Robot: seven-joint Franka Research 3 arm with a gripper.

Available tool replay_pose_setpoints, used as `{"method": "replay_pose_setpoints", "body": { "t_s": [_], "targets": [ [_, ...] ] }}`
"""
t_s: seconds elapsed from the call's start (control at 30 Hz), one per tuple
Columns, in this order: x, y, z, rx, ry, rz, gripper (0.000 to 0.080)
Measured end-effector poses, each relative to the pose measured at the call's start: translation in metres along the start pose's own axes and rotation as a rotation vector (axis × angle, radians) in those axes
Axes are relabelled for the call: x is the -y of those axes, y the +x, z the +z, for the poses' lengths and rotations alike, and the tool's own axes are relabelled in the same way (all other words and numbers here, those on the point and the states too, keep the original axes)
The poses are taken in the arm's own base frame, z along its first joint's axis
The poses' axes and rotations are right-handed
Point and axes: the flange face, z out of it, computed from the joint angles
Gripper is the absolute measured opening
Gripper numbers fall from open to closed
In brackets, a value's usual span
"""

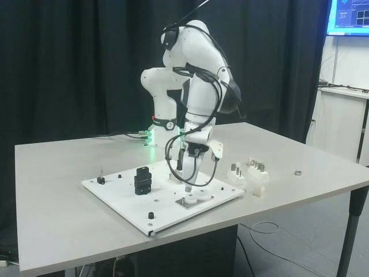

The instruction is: Pick small gear.

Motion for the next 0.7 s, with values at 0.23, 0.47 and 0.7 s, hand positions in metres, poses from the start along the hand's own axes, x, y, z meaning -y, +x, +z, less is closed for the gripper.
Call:
{"method": "replay_pose_setpoints", "body": {
  "t_s": [0.23,0.47,0.7],
  "targets": [
    [0.001,0.001,-0.010,-0.004,0.003,0.010,0.0799],
    [0.001,0.002,-0.012,-0.005,0.003,0.016,0.0800],
    [0.002,0.002,-0.013,-0.006,0.002,0.022,0.0800]
  ]
}}
